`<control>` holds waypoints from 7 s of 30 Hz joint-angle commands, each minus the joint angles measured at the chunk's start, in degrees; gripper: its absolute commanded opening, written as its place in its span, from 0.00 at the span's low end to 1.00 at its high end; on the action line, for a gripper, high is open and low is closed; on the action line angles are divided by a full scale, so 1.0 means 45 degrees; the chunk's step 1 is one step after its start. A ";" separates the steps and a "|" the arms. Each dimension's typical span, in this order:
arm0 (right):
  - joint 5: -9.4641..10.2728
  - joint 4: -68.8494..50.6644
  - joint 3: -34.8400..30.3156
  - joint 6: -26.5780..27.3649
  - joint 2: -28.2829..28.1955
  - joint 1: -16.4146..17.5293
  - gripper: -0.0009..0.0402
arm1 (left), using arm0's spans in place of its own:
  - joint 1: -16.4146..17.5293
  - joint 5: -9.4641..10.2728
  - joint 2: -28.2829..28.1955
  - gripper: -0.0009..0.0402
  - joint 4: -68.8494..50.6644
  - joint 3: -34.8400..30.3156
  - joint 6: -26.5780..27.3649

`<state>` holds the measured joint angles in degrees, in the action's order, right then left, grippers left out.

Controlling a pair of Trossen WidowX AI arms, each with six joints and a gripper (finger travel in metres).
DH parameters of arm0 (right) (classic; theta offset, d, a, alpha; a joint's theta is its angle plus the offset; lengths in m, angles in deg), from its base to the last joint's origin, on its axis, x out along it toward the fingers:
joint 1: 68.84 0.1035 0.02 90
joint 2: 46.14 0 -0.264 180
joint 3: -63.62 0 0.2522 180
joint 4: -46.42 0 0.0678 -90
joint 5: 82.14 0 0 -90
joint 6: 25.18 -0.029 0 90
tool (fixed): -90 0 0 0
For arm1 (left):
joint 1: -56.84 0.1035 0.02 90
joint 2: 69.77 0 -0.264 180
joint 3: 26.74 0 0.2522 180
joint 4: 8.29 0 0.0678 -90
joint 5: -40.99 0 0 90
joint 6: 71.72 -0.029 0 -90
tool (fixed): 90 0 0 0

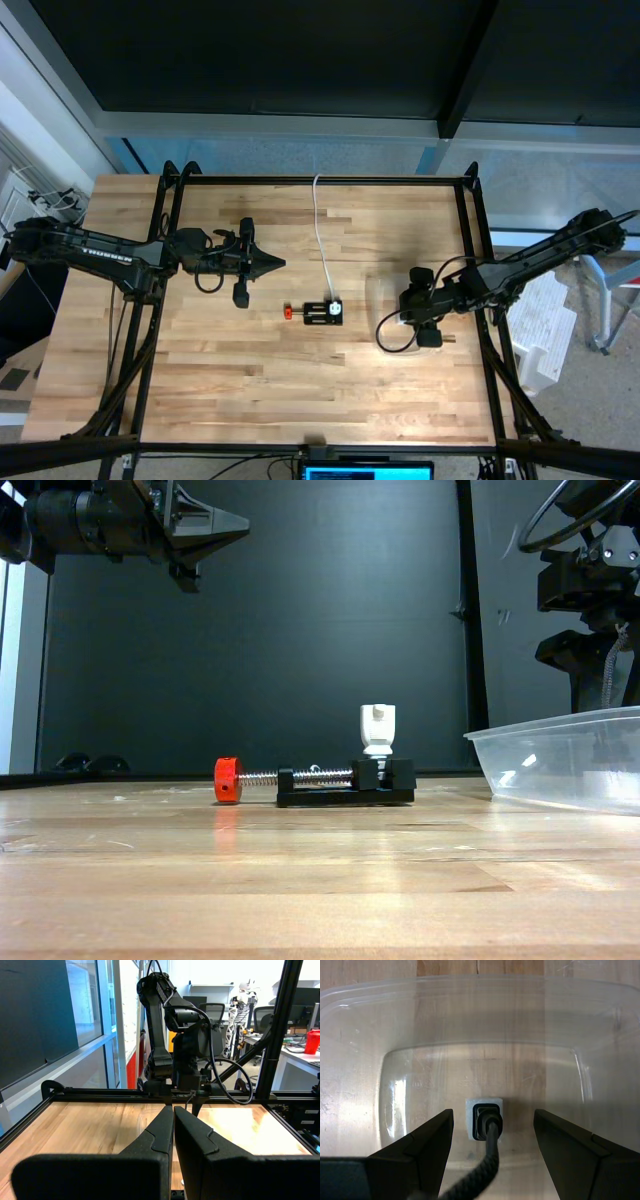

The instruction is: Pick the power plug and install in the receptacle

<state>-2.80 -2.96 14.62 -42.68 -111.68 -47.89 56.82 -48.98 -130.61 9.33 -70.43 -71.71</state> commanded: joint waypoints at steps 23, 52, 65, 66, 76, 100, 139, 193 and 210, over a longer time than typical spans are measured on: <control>0.0039 0.0058 0.0068 0.0000 -0.0136 0.0010 0.30 | 0.0000 0.0000 -0.0005 0.02 0.0005 -0.0005 -0.0005; 0.0039 -0.0029 0.0034 0.0107 0.0063 0.0010 0.02 | 0.0000 0.0000 -0.0005 0.02 0.0005 -0.0005 -0.0005; -0.0068 -0.1015 -0.0767 0.0384 0.0384 0.0005 0.02 | 0.0000 0.0000 -0.0005 0.02 0.0000 -0.0005 0.0000; -0.0063 -0.1112 -0.0860 0.0384 0.0403 0.0005 0.02 | 0.0005 0.0000 -0.0005 0.02 0.0000 -0.0005 -0.0005; -0.0063 -0.1957 -0.1773 0.0432 0.0495 0.0005 0.02 | 0.0000 0.0000 -0.0005 0.02 0.0000 -0.0005 -0.0005; -0.0097 -0.2497 -0.5406 0.0782 -0.1880 -0.1093 0.02 | 0.0000 0.0000 -0.0005 0.02 0.0000 -0.0005 -0.0005; -0.0049 -0.2584 -1.0263 0.1991 -0.7378 -0.1996 0.02 | 0.0005 0.0000 -0.0005 0.02 0.0005 -0.0005 -0.0005; -0.0063 -0.2249 -1.0171 0.2555 -0.8131 -0.2137 0.02 | 0.0005 0.0000 -0.0005 0.02 0.0005 -0.0005 -0.0005; -0.0010 -0.1632 -0.9471 0.2336 -0.8131 -0.2137 0.02 | 0.0005 0.0000 -0.0005 0.02 0.0005 -0.0005 0.0000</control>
<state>-3.06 -10.15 -28.29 -32.08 -148.03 -57.51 56.82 -48.96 -130.61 9.33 -70.45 -71.71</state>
